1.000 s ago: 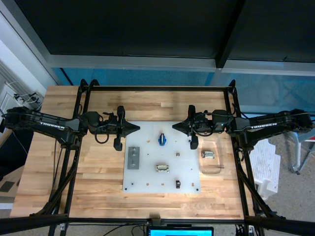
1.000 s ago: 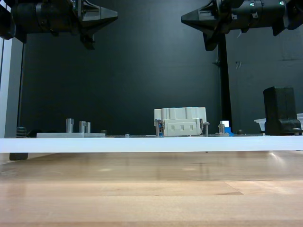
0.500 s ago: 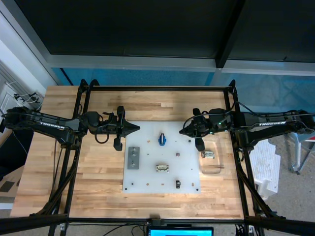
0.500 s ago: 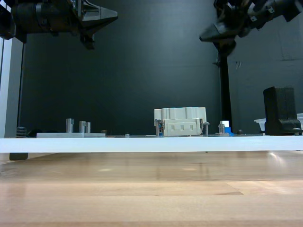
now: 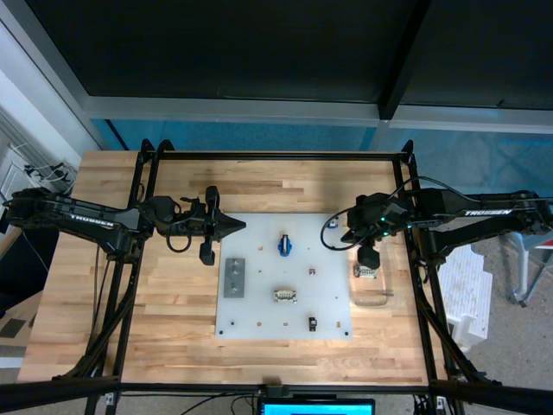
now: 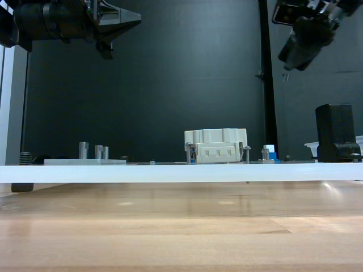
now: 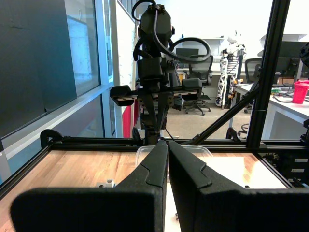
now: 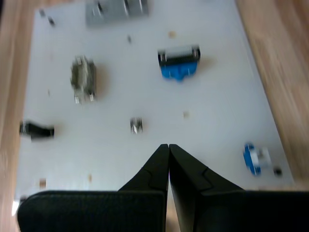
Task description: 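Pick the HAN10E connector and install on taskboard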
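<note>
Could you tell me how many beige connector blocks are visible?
2. One block stands on the taskboard; the other block lies in the clear tray beside it. Left claw, shut, hovers over the board's far-left corner; right claw, shut, over its right side.

The small pale grey-beige rectangular HAN10E connector (image 5: 365,272) lies near the tabletop's right edge, just beside the large square white plastic taskboard (image 5: 328,303) lying flat mid-tabletop.
</note>
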`<state>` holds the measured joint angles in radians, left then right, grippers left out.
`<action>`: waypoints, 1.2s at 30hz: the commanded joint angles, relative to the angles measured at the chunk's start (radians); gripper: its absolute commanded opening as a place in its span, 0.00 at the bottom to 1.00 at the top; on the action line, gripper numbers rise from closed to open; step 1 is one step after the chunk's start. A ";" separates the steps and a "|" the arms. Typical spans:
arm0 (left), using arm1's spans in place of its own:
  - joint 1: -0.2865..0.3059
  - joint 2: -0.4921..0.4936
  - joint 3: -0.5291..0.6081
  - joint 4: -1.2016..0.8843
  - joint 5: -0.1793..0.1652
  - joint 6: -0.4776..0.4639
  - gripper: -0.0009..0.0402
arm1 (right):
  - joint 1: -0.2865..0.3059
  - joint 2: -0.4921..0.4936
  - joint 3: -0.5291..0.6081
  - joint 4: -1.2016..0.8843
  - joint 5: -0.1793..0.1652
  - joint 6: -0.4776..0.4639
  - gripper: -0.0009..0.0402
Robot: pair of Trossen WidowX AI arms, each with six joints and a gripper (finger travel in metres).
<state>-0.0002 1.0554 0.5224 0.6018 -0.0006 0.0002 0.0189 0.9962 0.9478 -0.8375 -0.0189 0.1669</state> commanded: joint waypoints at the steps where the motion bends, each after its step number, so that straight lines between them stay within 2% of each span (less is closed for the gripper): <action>1: 0.000 0.000 0.000 0.000 0.000 0.000 0.02 | 0.003 0.001 0.035 -0.110 0.002 0.003 0.02; 10: 0.000 0.000 0.000 0.000 0.000 0.000 0.02 | 0.011 0.022 0.085 -0.307 0.000 -0.030 0.02; 17: 0.000 0.000 0.000 0.000 0.000 0.000 0.02 | 0.023 0.093 0.085 -0.401 0.007 -0.047 0.02; 19: 0.000 0.000 0.000 0.000 0.000 0.000 0.02 | 0.036 0.108 0.085 -0.414 0.027 -0.045 0.02; 27: 0.000 0.000 0.000 0.000 0.000 0.000 0.02 | 0.086 0.145 0.034 -0.421 0.027 -0.010 0.03; 31: 0.000 0.000 0.000 0.000 0.000 0.000 0.02 | 0.134 0.145 -0.006 -0.385 0.038 0.008 0.07; 36: 0.000 0.000 0.000 0.000 0.000 0.000 0.02 | 0.166 0.145 -0.054 -0.336 0.038 0.010 0.21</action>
<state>-0.0002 1.0557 0.5224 0.6018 -0.0002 0.0002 0.1772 1.1408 0.9043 -1.1843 0.0177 0.1776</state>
